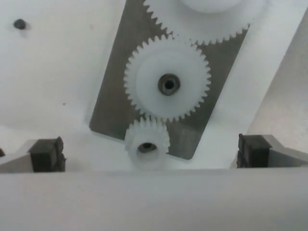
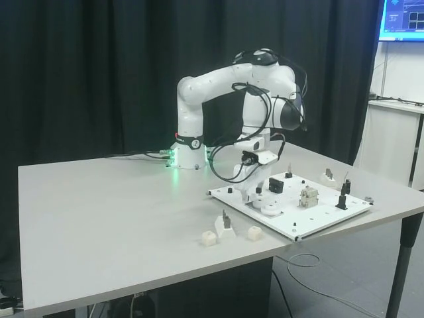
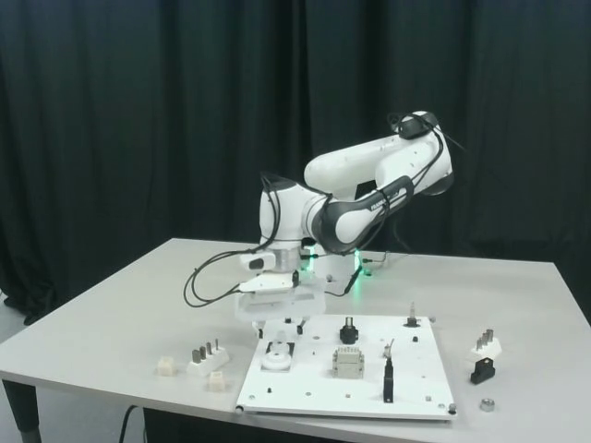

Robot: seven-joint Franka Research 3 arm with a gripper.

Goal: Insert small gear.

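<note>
In the wrist view the hand (image 1: pixel 149 156) is spread wide and released: its left black fingertip (image 1: pixel 46 155) and right black fingertip stand well apart, neither touching anything. Between them, roughly midway, sits the small gear (image 1: pixel 147 142), white, free of both pads. It rests at the near edge of a grey plate (image 1: pixel 118 91), its teeth touching or meshing with those of the medium gear (image 1: pixel 167 79) just beyond it; whether it is fully seated down on a peg cannot be told from here, though a dark hole shows at its centre. The medium gear has a dark hub in the middle, and farther on from the hand its teeth meet the large gear (image 1: pixel 207 19), only partly seen.

In the first room view the white arm (image 2: pixel 225 83) reaches down from its base to the white board (image 2: pixel 298 212) on the grey surface (image 2: pixel 99 212), with the hand (image 2: pixel 257 192) just above the white gears (image 2: pixel 268 204). Small white blocks (image 2: pixel 226 228) lie on the surface beside the board, nearer the front edge.

In the second room view the hand (image 3: pixel 277 325) hovers just over the gears (image 3: pixel 276 355) at the board's (image 3: pixel 416 388) left end, while a black fixture (image 3: pixel 388 378) stands on the board well apart to the right
</note>
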